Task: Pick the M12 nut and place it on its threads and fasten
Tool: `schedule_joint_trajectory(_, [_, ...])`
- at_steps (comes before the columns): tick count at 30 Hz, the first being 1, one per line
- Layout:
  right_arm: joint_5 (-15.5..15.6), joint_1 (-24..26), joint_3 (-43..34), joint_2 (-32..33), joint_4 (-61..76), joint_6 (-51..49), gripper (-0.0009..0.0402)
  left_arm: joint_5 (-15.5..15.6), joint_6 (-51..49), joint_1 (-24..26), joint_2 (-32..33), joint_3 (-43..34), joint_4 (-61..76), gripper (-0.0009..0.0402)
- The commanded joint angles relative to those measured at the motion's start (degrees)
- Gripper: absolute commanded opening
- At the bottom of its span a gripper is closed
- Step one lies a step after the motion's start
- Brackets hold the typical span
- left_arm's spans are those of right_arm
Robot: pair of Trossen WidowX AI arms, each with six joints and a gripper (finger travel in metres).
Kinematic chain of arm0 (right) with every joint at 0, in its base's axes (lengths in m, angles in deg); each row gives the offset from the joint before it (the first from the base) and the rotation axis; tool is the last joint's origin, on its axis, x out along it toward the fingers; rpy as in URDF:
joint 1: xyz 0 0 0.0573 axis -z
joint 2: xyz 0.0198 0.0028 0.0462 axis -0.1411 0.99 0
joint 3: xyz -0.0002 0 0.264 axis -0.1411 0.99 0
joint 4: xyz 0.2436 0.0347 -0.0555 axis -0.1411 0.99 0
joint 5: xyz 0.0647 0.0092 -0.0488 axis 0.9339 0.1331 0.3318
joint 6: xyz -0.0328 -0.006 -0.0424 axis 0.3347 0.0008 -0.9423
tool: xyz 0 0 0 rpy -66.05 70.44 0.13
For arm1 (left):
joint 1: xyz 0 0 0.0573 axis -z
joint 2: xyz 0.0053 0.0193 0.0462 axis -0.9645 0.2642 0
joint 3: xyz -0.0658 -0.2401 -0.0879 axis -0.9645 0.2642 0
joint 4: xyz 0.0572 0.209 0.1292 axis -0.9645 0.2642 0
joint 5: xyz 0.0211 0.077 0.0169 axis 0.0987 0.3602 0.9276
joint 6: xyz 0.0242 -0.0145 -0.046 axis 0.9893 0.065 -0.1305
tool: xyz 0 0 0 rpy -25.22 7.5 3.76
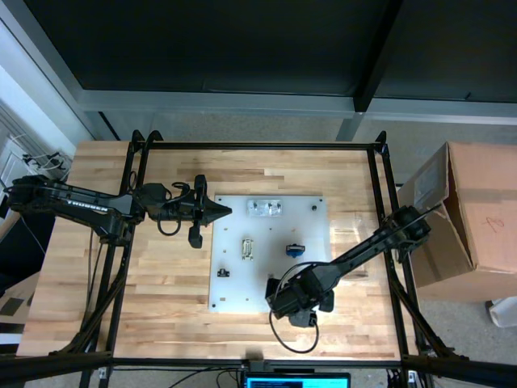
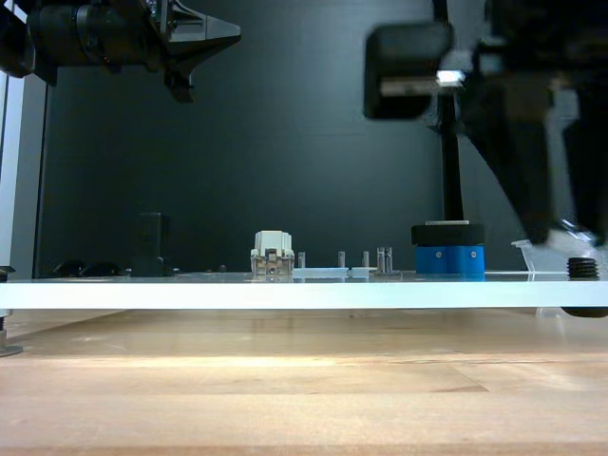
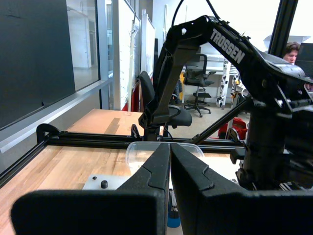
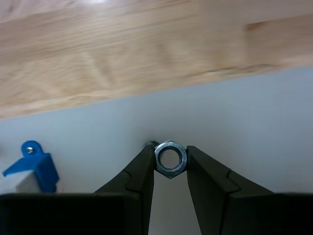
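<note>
Robotics lab inside an office bldg, I'd say: two black arms, left arm (image 1: 81, 206) and right arm (image 1: 363, 250), "TROSSEN" on the casing, stand in a black frame (image 1: 258, 146) round a wood-block bench (image 1: 161, 283) w/ a white task board (image 1: 311, 226). Beyond are glass partitions (image 3: 85, 54), office chairs (image 3: 198, 78) and a person's head (image 3: 292, 50). There's a cardboard box (image 1: 477, 218) beside the bench and a monitor (image 1: 297, 381) at its near edge.

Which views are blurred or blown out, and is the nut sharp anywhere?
Right wrist view: M12 nut sharp, held by the right gripper over the white board; table beyond soft. Low view: right gripper blurred at right, left gripper silhouetted high at left. Left wrist view: background washed out.
</note>
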State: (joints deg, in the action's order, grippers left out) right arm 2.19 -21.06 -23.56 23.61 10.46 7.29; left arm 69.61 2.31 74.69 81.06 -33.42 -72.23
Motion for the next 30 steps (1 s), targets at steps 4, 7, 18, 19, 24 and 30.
schedule_joint_trajectory(4, [1.4, 0.35, 0.24, -0.76, -0.5, -0.02, 0.0, -0.02, 0.0, 0.0, 0.0, -0.02, -0.02, 0.0])
schedule_joint_trajectory(7, [3.13, 0.63, 0.72, -0.79, -0.74, -0.11, 0.0, -0.02, 0.0, 0.0, 0.0, -0.02, -0.02, 0.0])
schedule_joint_trajectory(18, [3.1, 1.64, 5.44, -2.69, -3.28, -0.66, 0.0, -0.02, 0.0, -0.02, 0.0, -0.02, -0.02, 0.0])
schedule_joint_trajectory(19, [3.1, 1.66, 5.7, -2.67, -3.67, -0.66, 0.0, -0.02, 0.0, 0.0, 0.0, -0.02, 0.0, 0.0])
schedule_joint_trajectory(24, [3.08, 1.68, 6.01, -2.49, -4.26, -0.66, 0.0, -0.02, 0.0, 0.0, 0.0, 0.0, 0.0, 0.0])
schedule_joint_trajectory(30, [3.08, 1.68, 7.04, -2.51, -4.83, -0.66, 0.0, -0.02, 0.0, -0.02, 0.0, 0.0, 0.0, 0.0])
